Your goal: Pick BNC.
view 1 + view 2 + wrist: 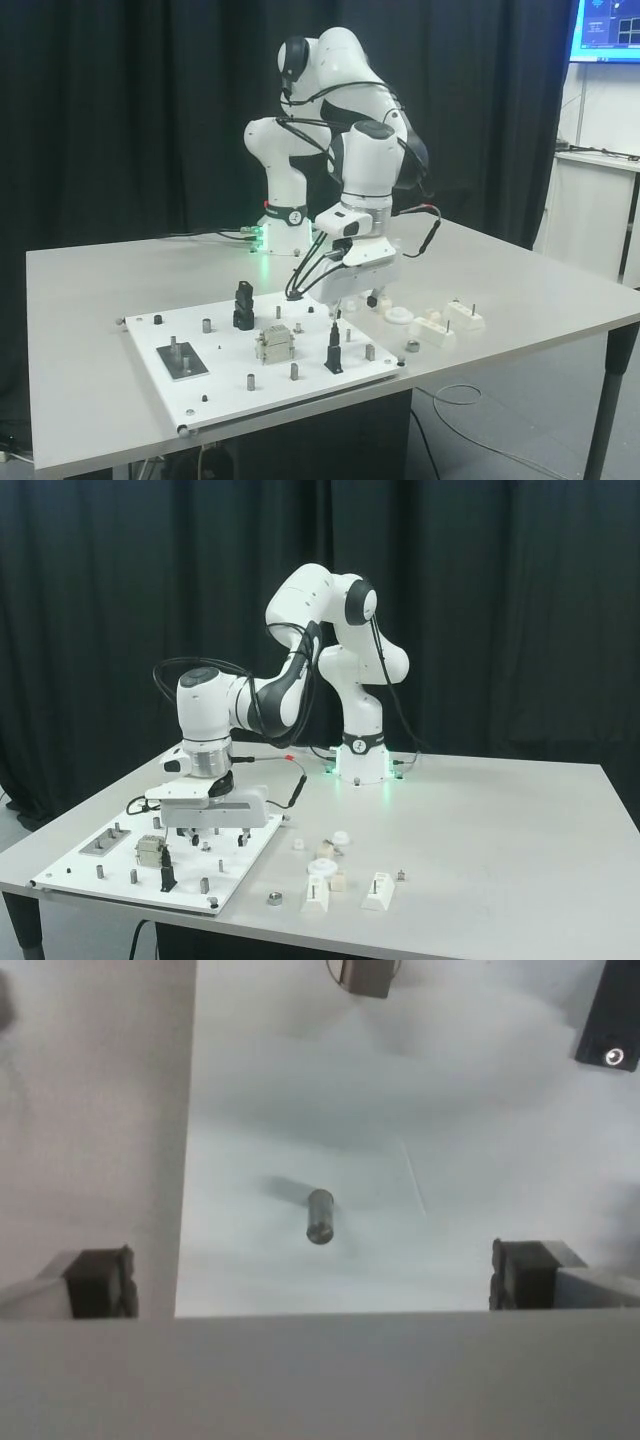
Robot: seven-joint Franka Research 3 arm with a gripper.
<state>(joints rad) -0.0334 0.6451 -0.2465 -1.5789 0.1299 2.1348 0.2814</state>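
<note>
Open claw (312,1275) above BNC (320,1217)

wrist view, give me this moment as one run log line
end effector: open, holding nothing | small grey cylinder part: on white board, between fingers, untouched | phase: hovering above, pre-grasp

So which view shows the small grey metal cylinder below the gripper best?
Wrist view: the small grey metal cylinder lies unobstructed on the white board, between the open fingers of the gripper. In both room views it cannot be made out beneath the gripper.
</note>
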